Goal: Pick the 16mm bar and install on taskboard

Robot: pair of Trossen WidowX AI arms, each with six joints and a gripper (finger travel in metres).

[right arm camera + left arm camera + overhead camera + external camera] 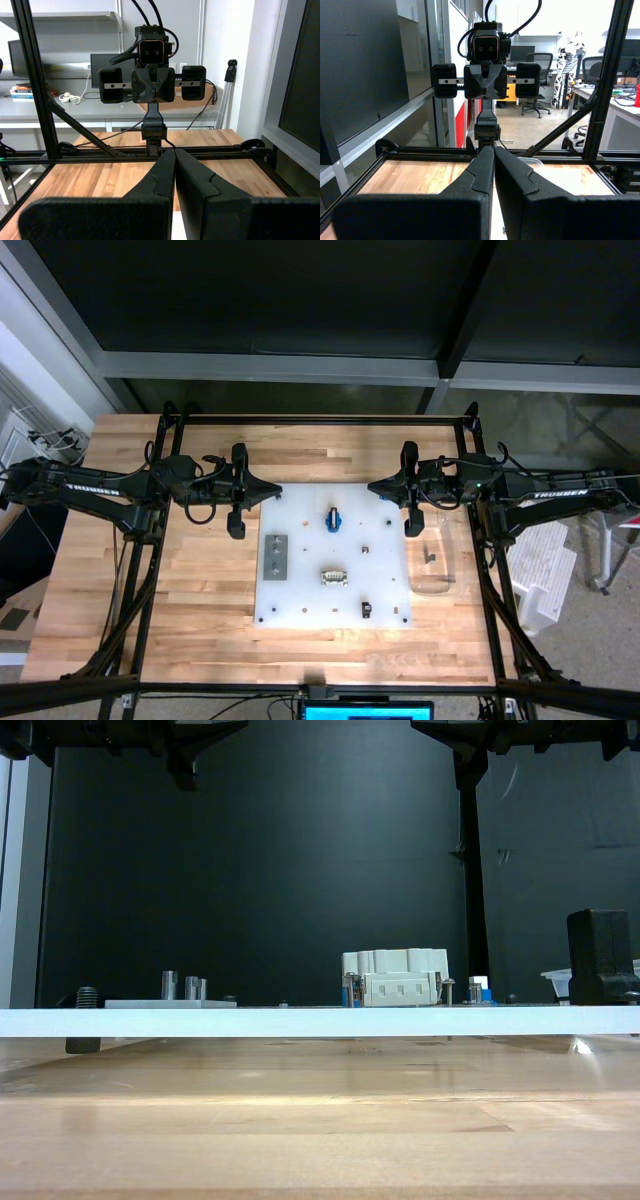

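A wooden table [200, 620] bears a white board [300, 590]. Above its far edge are held the left gripper [278, 492] and right gripper [371, 488], each pressed together and empty. A small dark piece, judged to be the bar [430, 558], lies free in a clear tray [450, 580] beside the board. It is nearer the right gripper, and its long axis cannot be told.

Along my left arm [88, 490], on the black link seen from above, white capitals spell the brand TROSSEN. My right arm [550, 494] bears the same white word, TROSSEN, on its matching link. The screen [365, 710] at the table's near edge shows blue, anything on it too small to read.
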